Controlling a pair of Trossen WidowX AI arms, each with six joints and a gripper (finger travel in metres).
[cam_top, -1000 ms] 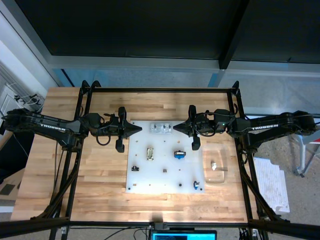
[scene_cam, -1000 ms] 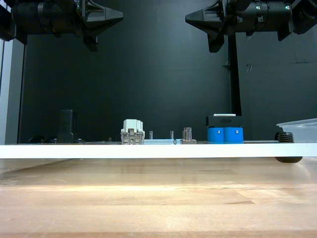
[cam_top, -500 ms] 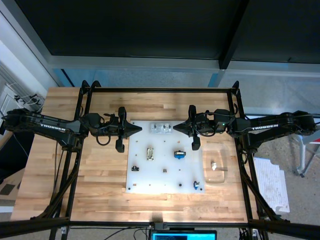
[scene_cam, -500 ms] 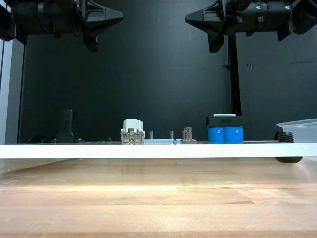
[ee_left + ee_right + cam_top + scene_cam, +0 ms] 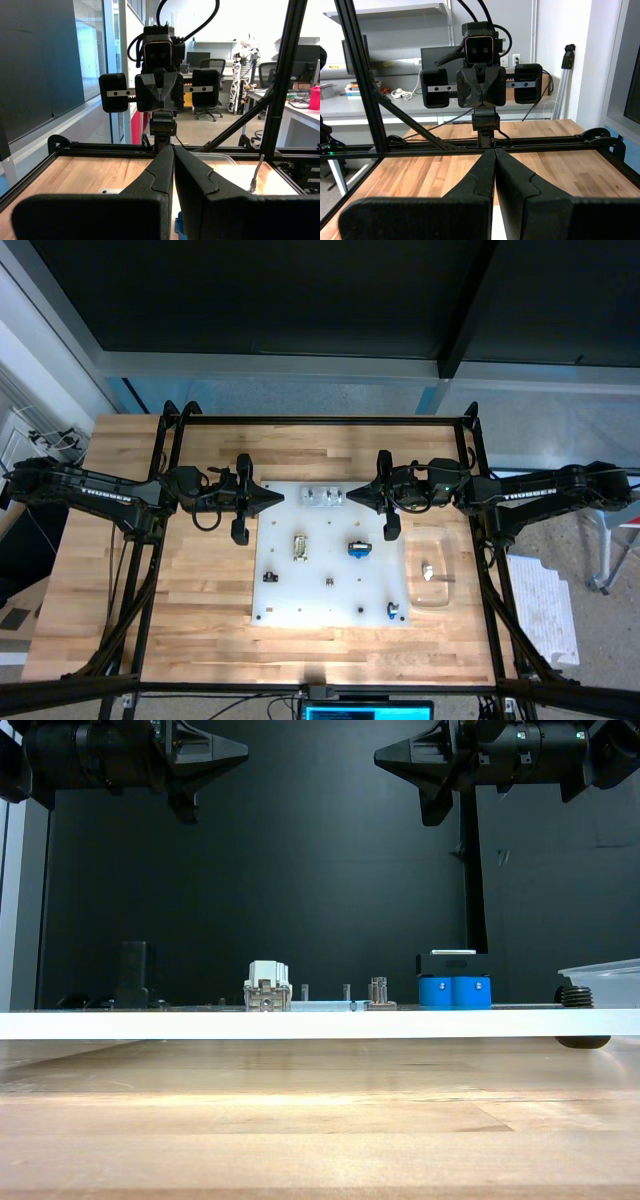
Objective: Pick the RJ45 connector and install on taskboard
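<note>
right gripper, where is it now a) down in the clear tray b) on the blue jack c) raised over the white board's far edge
C: the right gripper hangs shut, high over the far edge of the white board, facing the shut left gripper over its far left corner.

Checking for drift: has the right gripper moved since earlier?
No. The right gripper, shut, points at the same spot over the white board's far edge; the left gripper hangs parked opposite.

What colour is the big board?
White; high view shows the board best. Left hand and right hand hang shut above its far edge.
</note>
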